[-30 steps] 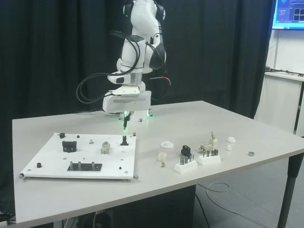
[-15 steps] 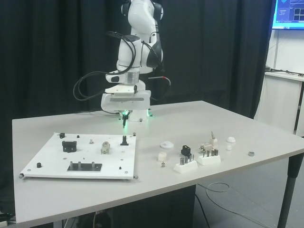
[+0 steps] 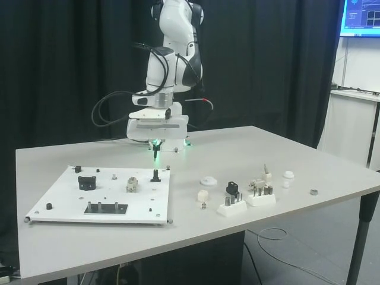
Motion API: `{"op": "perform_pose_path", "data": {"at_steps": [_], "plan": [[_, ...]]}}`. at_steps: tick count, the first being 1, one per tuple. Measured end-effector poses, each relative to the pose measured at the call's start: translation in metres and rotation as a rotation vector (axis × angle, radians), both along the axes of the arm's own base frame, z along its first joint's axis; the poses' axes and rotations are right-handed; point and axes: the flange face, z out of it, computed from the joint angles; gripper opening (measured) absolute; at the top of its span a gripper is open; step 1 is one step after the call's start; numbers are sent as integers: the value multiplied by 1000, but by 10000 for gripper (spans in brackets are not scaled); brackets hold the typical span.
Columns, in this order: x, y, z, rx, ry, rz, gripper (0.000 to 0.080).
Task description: Insert USB.
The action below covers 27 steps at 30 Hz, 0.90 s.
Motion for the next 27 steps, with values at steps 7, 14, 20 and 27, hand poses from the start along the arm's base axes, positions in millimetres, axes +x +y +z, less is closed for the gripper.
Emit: {"op": "perform_pose_path", "data": {"at_steps": [7,14,20,27], "plan": [[-10,1,-3,1,-32,-40,64],[-23,4,-8,2,-73,-68,64],[-33,7,-15,5,-91,-71,64],[-37,9,-20,8,-90,-72,64]]}}
